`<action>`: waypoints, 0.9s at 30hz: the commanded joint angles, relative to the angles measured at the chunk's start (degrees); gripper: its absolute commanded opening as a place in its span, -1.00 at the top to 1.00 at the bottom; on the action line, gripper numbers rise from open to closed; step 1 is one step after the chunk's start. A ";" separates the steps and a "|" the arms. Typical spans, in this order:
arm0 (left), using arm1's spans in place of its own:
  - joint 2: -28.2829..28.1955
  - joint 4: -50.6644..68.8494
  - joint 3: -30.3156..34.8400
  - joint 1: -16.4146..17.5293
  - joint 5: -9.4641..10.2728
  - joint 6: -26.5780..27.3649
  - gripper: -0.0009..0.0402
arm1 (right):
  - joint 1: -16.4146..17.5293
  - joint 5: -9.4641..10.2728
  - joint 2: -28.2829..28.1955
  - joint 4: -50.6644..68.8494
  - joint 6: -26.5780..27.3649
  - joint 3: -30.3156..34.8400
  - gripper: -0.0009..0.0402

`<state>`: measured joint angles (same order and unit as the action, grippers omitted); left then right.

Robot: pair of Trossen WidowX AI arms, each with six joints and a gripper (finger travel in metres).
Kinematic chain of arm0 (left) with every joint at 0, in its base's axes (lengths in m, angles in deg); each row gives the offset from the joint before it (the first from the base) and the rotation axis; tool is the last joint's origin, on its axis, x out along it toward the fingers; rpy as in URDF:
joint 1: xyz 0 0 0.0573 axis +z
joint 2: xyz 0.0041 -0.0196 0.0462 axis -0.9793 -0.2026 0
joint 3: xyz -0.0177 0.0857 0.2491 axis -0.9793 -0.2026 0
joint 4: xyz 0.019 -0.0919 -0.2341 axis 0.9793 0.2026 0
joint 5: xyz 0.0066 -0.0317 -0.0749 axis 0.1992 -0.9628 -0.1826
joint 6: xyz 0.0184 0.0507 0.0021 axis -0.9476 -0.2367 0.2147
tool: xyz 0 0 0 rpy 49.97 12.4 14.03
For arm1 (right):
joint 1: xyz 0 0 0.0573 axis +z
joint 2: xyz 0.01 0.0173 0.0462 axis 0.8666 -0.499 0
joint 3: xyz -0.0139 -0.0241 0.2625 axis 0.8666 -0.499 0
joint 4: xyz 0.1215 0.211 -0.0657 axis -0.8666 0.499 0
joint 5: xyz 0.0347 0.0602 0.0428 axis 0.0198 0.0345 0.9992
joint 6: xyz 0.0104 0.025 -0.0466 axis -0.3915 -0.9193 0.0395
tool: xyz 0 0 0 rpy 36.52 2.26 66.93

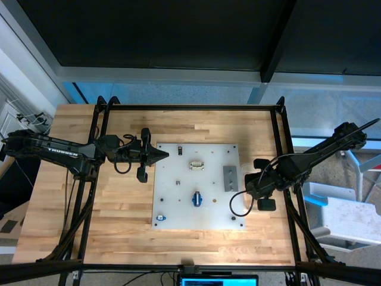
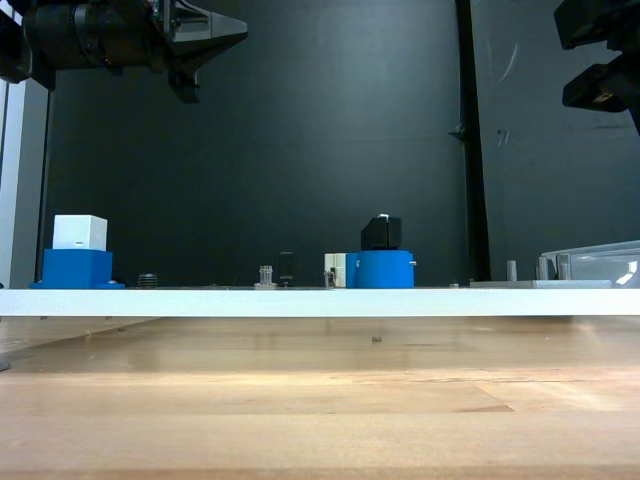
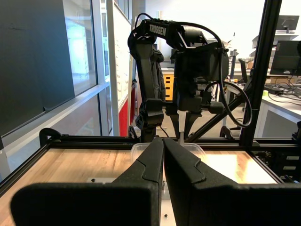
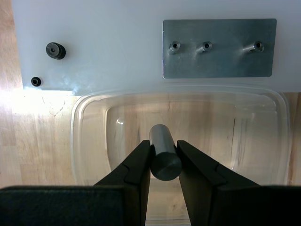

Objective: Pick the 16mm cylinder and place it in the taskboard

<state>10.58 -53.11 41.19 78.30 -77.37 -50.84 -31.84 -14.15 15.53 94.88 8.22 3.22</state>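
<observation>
Right end effector [image 4: 163, 147], grey cylinder [image 4: 165, 159], left [image 1: 165, 155] aloft

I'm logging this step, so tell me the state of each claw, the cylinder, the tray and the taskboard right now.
left claw: shut, empty, raised over the taskboard's left edge.
right claw: shut on the 16mm cylinder, raised above the clear tray.
16mm cylinder: gripped, off the tray, not yet in the taskboard.
clear tray: open-topped, beside the taskboard's right edge.

The right gripper [image 4: 163, 147], jaws clamped on the 16mm cylinder [image 4: 165, 161], hangs over the clear tray [image 4: 244, 141].
</observation>
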 commanded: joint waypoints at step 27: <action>-0.02 -0.02 0.02 0.02 -0.02 -0.02 0.96 | -5.16 1.25 -20.24 -3.10 3.65 15.21 0.82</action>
<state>10.58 -53.13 41.21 78.30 -77.37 -50.84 -36.82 -12.80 -3.86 91.78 11.78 17.82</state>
